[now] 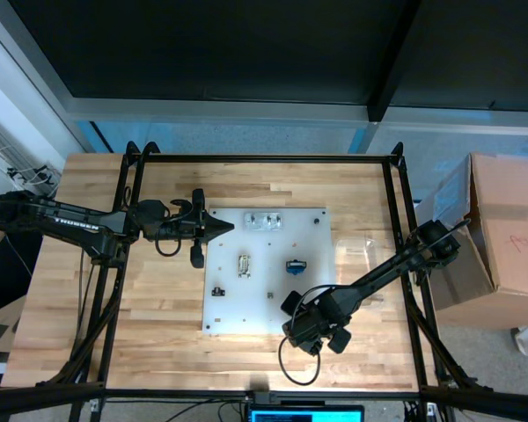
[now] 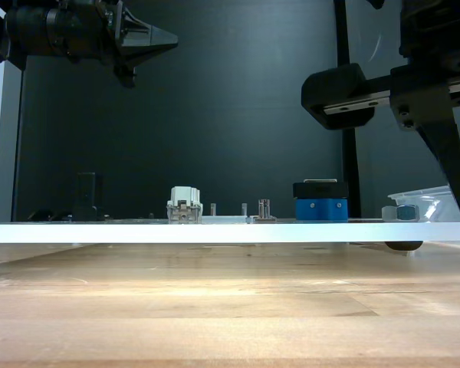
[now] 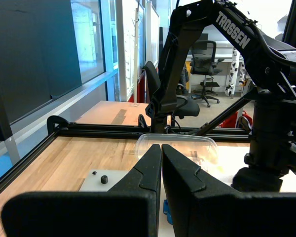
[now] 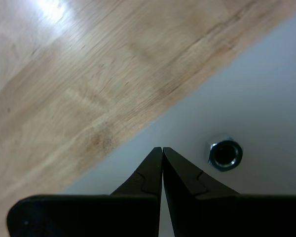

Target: Unfasten the M12 nut and place it in the container

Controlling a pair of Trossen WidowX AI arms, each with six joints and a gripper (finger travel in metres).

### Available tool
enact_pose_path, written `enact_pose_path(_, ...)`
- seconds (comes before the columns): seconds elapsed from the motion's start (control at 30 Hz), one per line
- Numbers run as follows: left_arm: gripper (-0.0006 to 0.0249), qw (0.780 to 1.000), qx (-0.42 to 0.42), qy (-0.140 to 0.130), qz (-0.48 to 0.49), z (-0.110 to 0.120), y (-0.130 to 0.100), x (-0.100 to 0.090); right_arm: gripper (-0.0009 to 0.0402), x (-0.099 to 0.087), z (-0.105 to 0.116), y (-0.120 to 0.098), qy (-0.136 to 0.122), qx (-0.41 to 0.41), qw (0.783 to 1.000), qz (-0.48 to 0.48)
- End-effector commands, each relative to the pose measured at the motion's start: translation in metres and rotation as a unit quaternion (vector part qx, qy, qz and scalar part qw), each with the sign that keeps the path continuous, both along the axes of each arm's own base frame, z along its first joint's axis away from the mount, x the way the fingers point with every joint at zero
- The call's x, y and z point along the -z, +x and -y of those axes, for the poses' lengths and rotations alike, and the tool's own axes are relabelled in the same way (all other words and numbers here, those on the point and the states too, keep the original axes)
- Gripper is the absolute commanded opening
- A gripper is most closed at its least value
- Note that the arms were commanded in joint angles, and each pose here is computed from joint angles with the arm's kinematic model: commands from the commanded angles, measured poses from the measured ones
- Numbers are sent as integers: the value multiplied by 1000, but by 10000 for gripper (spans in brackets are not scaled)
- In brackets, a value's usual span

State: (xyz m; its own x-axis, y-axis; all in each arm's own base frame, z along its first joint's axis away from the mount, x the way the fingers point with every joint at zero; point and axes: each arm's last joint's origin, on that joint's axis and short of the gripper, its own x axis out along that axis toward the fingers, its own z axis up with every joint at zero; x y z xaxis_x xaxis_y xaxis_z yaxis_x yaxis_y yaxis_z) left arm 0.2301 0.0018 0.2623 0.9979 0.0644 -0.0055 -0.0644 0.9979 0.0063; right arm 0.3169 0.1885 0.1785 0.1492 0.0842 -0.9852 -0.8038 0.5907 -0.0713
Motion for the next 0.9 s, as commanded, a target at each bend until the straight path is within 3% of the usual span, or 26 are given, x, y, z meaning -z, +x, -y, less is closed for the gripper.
enact_pose_path(0.03, 0, 1000, 0, 0, 0, 0, 0, 0, 0, 0, 0, 0, -4, -31, 1000, 3)
enact_pose_path(0.43, 0, 1000, 0, 0, 0, 0, 0, 0, 0, -2, 0, -1, -5, -33, 999, 3)
enact_pose_path(0.67, 0, 1000, 0, 0, 0, 0, 0, 0, 0, -30, 5, 0, 24, 179, 984, -15)
enact_pose_path(0.9, 0, 1000, 0, 0, 0, 0, 0, 0, 0, -60, 9, 4, 50, 403, 913, -38)
